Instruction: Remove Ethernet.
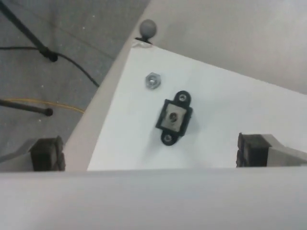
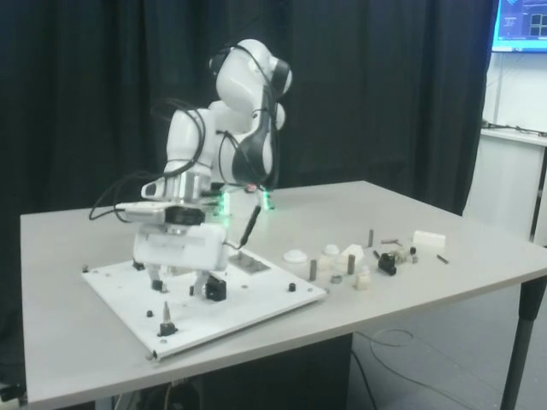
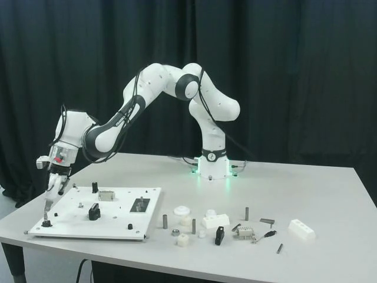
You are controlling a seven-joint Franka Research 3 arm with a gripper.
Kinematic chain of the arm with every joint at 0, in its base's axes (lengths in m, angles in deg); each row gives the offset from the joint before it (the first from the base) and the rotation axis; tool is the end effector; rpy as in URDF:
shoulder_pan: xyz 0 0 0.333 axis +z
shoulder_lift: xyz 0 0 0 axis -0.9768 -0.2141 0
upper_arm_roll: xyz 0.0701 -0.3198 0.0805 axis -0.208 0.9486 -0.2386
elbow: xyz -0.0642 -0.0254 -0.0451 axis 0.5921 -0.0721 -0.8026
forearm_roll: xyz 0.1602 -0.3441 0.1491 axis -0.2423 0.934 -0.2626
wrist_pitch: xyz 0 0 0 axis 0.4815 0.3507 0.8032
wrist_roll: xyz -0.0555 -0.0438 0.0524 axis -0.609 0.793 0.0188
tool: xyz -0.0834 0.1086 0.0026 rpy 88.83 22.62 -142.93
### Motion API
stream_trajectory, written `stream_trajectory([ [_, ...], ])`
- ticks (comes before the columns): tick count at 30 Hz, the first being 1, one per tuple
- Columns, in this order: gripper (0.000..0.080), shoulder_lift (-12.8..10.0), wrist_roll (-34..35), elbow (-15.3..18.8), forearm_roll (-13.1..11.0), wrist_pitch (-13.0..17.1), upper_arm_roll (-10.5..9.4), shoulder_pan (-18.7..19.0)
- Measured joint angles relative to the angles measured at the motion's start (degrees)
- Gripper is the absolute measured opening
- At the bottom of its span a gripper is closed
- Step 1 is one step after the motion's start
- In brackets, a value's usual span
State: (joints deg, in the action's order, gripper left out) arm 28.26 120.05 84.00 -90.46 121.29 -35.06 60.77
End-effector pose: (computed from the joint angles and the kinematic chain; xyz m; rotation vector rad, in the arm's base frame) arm 0.6703 -0.4361 0.2392 -1.7776 2.3790 -0.5916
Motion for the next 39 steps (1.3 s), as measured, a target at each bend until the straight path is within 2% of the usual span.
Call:
stream_trajectory([
  [6, 0.08, -3.2, 7.8, -3.4, 0.5, -2.3, 1.48, 0.0],
  [15, 0.08, -6.6, 12.2, -8.3, 2.9, -6.4, 3.37, 0.0],
  [28, 0.08, -9.2, 20.7, -13.7, 8.8, -12.3, 3.53, 0.2],
  [39, 0.08, -10.3, 25.2, -15.7, 9.6, -13.6, 3.43, 0.2],
])
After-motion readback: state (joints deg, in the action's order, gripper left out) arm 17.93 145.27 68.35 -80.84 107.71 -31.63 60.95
